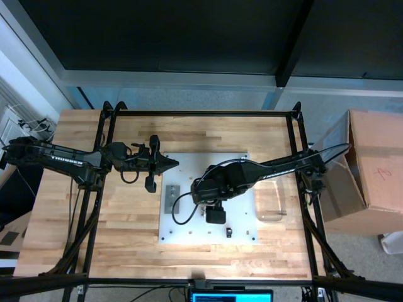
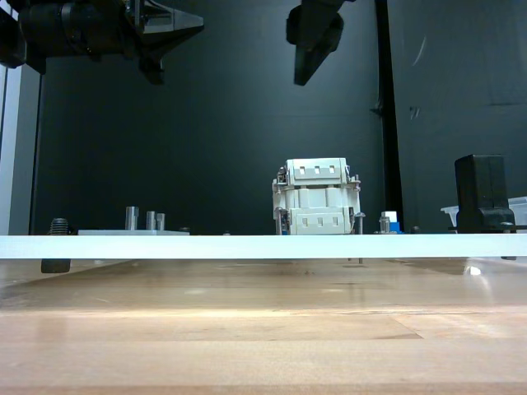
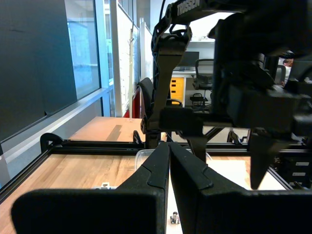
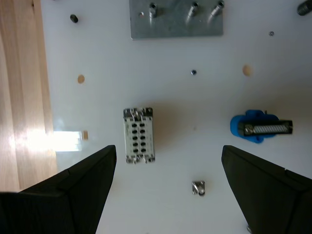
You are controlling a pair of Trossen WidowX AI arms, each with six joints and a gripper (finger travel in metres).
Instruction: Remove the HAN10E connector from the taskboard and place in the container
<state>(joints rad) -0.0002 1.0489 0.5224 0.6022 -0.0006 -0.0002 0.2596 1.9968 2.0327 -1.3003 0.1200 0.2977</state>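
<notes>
HAN10E connector sits seated on the taskboard, looks rigid and chunky, so I'd pinch its long sides with the spread-wide right hand overhead; left hand hovers closed off left.

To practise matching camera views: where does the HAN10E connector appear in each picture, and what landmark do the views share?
High view: hidden under the right gripper at the board's middle; left gripper, shut, hangs over its far left corner.
Low view: HAN10E connector upright on the board, centre, unheld.
Left wrist view: not in it.
Right wrist view: on the board between the open fingers.
Shared landmark (not left wrist): grey plate with posts.
</notes>
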